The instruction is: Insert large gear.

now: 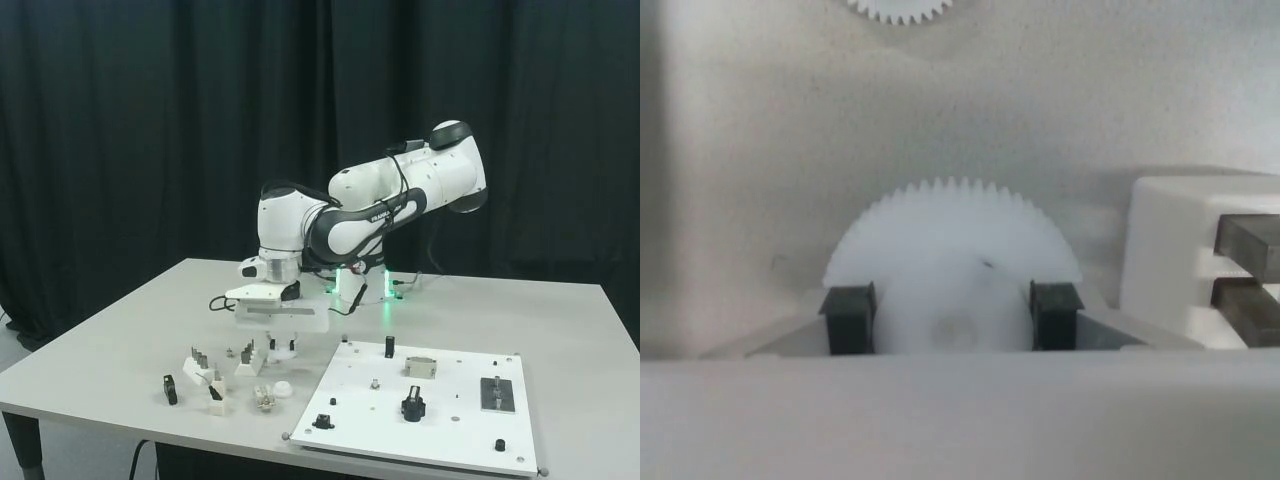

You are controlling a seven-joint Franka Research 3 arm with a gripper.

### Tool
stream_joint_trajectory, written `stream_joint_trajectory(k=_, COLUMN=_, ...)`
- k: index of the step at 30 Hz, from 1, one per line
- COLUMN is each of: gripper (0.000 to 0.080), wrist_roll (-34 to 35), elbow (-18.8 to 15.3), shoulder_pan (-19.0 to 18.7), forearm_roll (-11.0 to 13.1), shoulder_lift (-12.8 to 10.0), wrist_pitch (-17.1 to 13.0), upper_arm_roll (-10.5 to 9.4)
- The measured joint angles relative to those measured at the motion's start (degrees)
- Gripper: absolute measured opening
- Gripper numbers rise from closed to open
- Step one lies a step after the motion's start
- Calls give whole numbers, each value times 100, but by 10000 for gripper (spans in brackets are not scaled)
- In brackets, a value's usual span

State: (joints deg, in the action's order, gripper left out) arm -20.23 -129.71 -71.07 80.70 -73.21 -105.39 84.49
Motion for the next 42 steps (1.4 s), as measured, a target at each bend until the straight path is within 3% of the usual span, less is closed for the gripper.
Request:
stream_joint_trajectory(k=14, gripper=330, wrist_roll=157, elbow=114, shoulder_pan=3, forearm_roll=-28, shoulder_lift=19, wrist_pitch=85, upper_arm_roll=98)
stream_joint_trajectory(k=30, gripper=330, wrist_roll=815, elbow=570, shoulder_pan=-259, forearm_roll=-98, shoulder_lift=30, wrist_pitch=1034, upper_arm_roll=533)
stream_joint_trajectory(k=42, gripper=330, wrist_roll=1814, elbow=990, shoulder_pan=-777, forearm_roll=-153, shoulder_lift=111, wrist_pitch=1309, upper_arm_roll=603)
